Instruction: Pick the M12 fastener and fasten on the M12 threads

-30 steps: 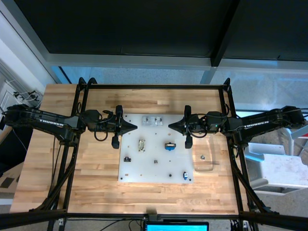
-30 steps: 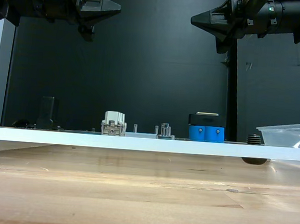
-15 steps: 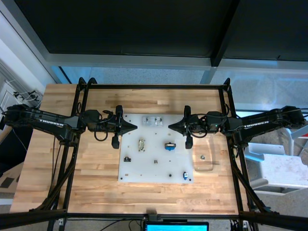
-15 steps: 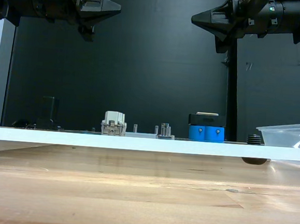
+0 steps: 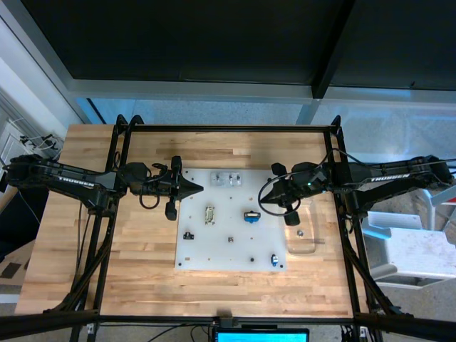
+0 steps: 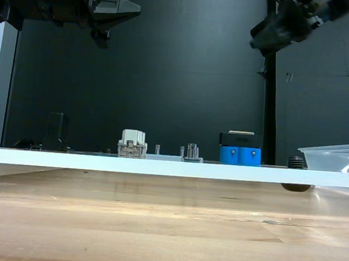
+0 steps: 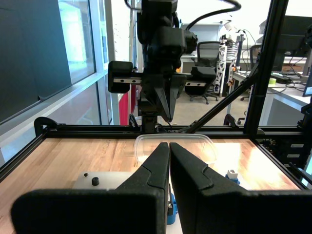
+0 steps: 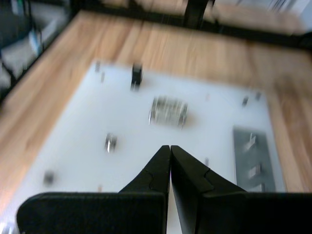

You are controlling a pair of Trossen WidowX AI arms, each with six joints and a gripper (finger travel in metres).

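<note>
From above, the small silver ring-like metal nut (image 5: pixel 300 232) lies inside the clear plastic tray (image 5: pixel 311 246). The tray sits on the pale wooden worktop (image 5: pixel 128 271) against the right edge of the flat white square board (image 5: pixel 214 246). The short black ribbed stud (image 5: pixel 251 258) stands bare near the board's near right edge, apart from the nut. The left gripper (image 5: pixel 198 188) hangs over the board's far left edge. The right gripper (image 5: pixel 263 197) hangs over the board's right part, angled toward the near side, beside the tray's far end

At table height, the stud (image 6: pixel 295 162) shows its ribs in front of the tray (image 6: pixel 335 156) (the nut cannot be made out here). The left gripper (image 6: pixel 136 8) and right gripper (image 6: pixel 256 35) are both high above the board (image 6: pixel 159 167)

The left wrist camera shows the left gripper (image 7: pixel 169 145) with fingers pressed together and nothing between them, facing the tray (image 7: pixel 195 139)

The right wrist camera, blurred, shows the right gripper (image 8: pixel 170 147) likewise closed and empty above the board (image 8: pixel 87 141)
</note>
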